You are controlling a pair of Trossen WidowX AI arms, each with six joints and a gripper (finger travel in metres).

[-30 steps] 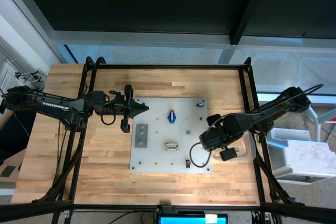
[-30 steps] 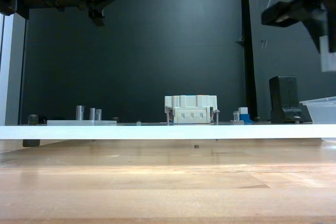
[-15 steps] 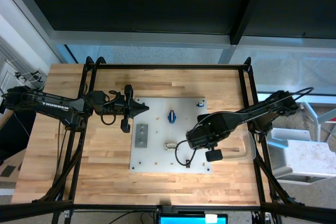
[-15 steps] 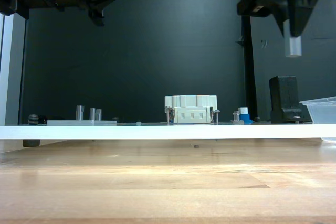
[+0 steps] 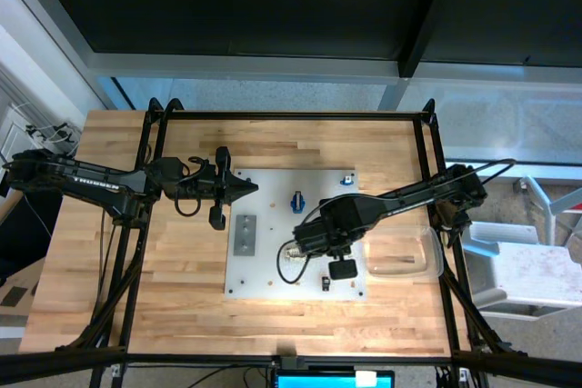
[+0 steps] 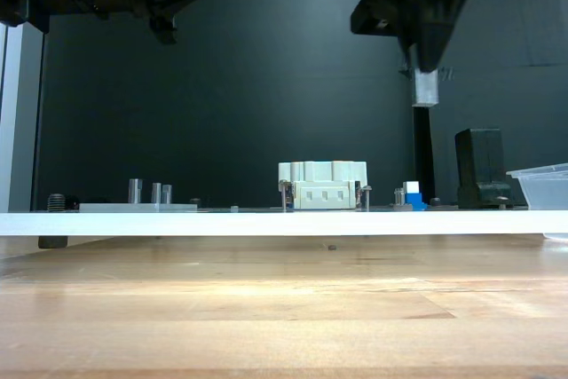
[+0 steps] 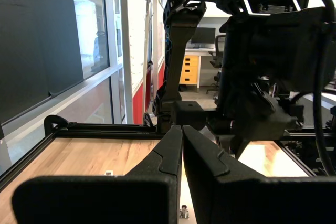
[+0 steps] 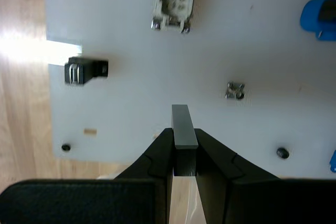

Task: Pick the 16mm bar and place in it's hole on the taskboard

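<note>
1. The left pincer (image 5: 249, 187) hangs over the rear left corner of the taskboard (image 5: 273, 272), high above the counter (image 5: 173, 315). Its fingers (image 7: 170, 153) are pressed together on nothing. Its position matches that of one second ago.
2. The grey block (image 5: 245, 233) sits on the left part of the taskboard. Three pegs stand in it in the low view. The seat for the bar is probably here, but no free hole can be made out.
3. The right pincer (image 6: 426, 58) has travelled leftward from above the clear tray (image 5: 405, 263) to a point over the middle of the board, near the white connector (image 6: 322, 185). It pinches the 16mm bar (image 6: 426, 88), which hangs upright, well clear of the board.
4. Meaning for the task: pick-up is done and transport is under way. Further leftward travel and a descent remain.
</note>
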